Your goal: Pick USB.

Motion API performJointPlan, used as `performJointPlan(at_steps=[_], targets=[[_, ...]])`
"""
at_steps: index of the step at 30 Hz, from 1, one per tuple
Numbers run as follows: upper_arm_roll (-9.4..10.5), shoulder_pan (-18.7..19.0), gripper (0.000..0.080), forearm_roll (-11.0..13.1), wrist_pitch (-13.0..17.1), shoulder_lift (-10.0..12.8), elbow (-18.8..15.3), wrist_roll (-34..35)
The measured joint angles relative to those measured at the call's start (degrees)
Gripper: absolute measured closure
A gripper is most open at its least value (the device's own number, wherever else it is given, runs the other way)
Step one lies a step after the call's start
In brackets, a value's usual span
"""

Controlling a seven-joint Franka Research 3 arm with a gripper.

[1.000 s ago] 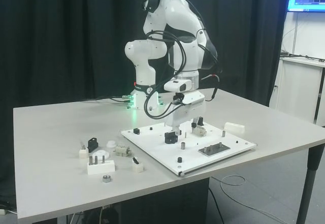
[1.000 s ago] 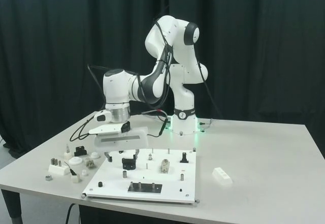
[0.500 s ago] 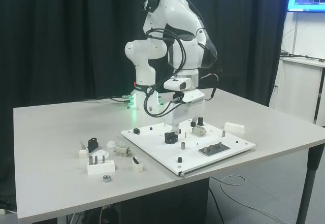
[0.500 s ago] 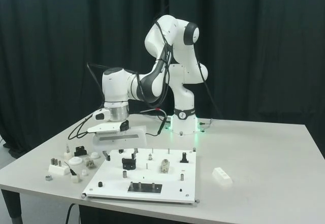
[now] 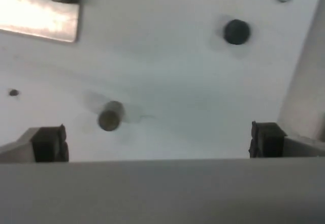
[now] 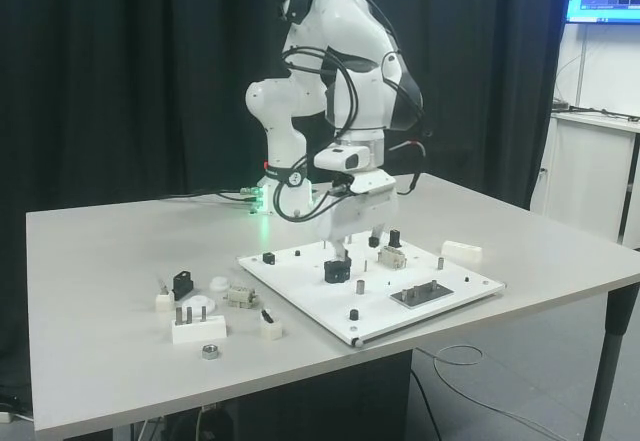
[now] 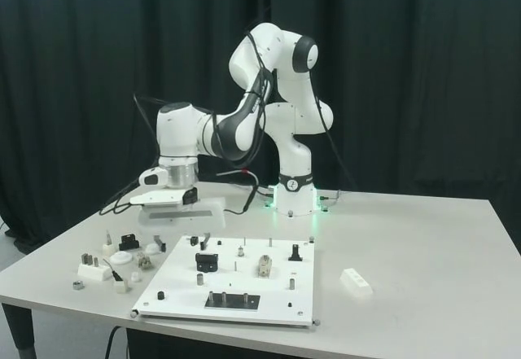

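Pegs [image 7: 199, 278] crowd board [image 7: 269, 303] — edges open.

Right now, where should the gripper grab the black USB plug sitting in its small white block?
Take the USB plug by its exposed black top, from above: it sticks up from the white block, so likely only that part is free.

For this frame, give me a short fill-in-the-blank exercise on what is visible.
1. The end effector holds ____ between its fingers.
2. The assembly board under the arm is ____ in colour.
3. The light at the arm's base glows ____.
4. The loose parts lie on the grey table, ____ the board.

Missing words: nothing; white; green; beside
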Motion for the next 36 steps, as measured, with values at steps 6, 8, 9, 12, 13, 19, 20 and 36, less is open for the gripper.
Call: performJointPlan(at_steps=[6,8,9,12,13,19,20,36], targets=[[-1.39,-0.49,0.0003,-0.01,0.0,0.0,0.85,-2.98],[-1.73,-0.85,0.0003,-0.01,-0.01,0.02,1.18,-4.09],[-1.9,-1.05,0.0003,-0.01,-0.04,0.04,1.35,-4.57],[-2.4,-1.71,0.0003,-0.01,-0.09,0.12,1.81,-5.77],[-2.53,-1.97,0.0003,-0.01,-0.12,0.15,1.97,-6.19],[-3.04,-4.01,0.0003,-0.01,-1.48,0.63,3.55,-8.94],[-3.05,-4.44,0.0003,-0.01,-1.83,0.77,3.95,-9.31],[-3.03,-10.37,0.0003,0.48,-9.19,5.85,13.22,-12.7]])
